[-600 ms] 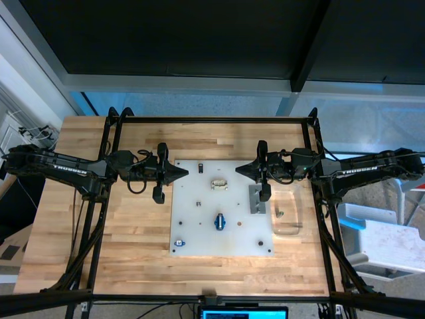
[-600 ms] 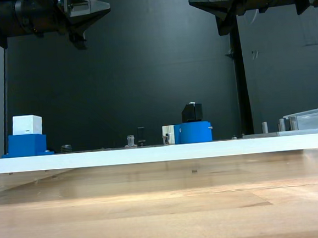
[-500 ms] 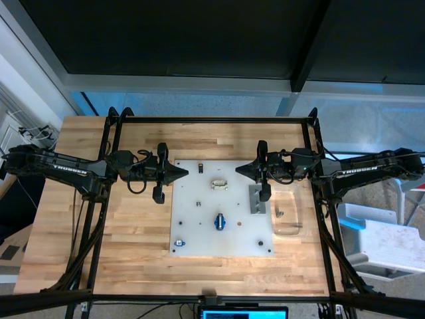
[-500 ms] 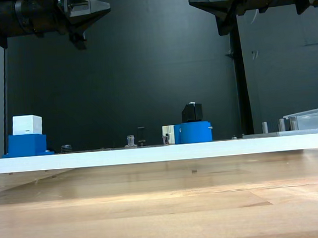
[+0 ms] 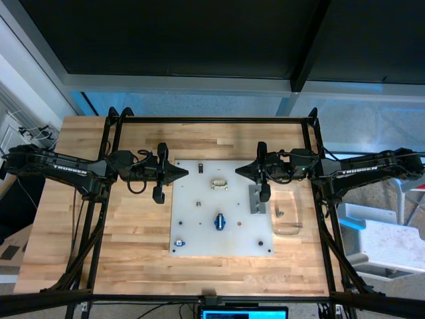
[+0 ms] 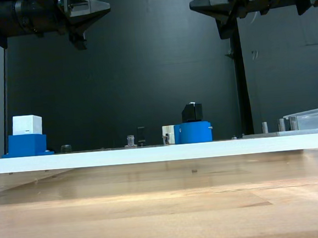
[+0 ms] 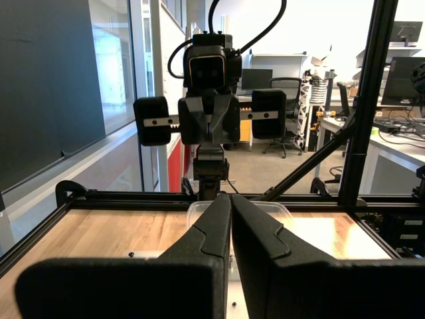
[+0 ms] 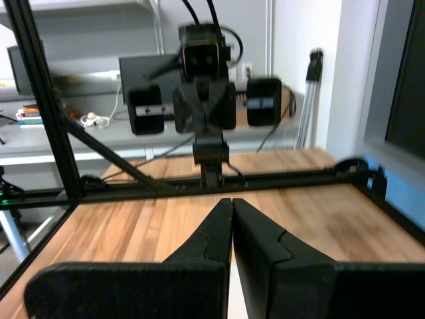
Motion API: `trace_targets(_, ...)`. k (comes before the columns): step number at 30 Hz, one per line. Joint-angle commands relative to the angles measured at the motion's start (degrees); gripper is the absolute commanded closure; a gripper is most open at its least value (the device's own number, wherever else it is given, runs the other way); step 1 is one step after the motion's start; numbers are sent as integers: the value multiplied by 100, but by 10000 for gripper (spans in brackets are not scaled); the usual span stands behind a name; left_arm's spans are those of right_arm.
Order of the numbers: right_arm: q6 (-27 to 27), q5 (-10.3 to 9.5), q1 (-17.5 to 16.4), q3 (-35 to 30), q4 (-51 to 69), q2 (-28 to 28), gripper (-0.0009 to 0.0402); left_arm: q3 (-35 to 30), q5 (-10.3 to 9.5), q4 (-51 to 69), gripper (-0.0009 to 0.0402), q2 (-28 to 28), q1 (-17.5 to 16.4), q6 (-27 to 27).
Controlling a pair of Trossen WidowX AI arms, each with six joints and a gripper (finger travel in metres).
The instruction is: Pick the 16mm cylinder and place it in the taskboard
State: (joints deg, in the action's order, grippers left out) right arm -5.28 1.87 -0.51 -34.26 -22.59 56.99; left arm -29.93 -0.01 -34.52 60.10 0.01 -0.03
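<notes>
16mm cylinder [image 5: 279,213]: in clear tray [image 5: 287,232] beside taskboard [image 5: 199,226]
Handling: probably light, rigid, slippery; pinch its round sides
Left hand [image 5: 185,172]: pressed together, above board's edge
Right hand [image 5: 238,169]: pressed together, above board

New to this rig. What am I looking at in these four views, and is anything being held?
Two robot arms face each other over a wooden table. One picture looks down from above, one sits at table height, and two ride on the arms' wrists. The left gripper and right gripper hang high over the white taskboard, jaws closed, holding nothing. A clear tray beside the board holds a small grey piece, likely the 16mm cylinder.
</notes>
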Motion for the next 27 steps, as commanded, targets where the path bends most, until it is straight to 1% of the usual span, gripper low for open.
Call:
trace_targets(1, -26, 2, -2, -140, 380, 0, 393, -2, 0, 0, 393, 0, -2, -2)
trace_targets(7, -35, -4, -13, -498, 1366, 0, 393, -2, 0, 0, 393, 0, -2, -2)
trace_targets(9, -33, -57, -13, -608, 1733, 0, 393, -2, 0, 0, 393, 0, 0, 0)
trace_targets(18, -55, -50, -26, -1178, 3447, 0, 393, -2, 0, 0, 393, 0, -2, -2)
trace_targets(27, -398, -42, -31, -1521, 4553, 0, 393, -2, 0, 0, 393, 0, -2, 0)
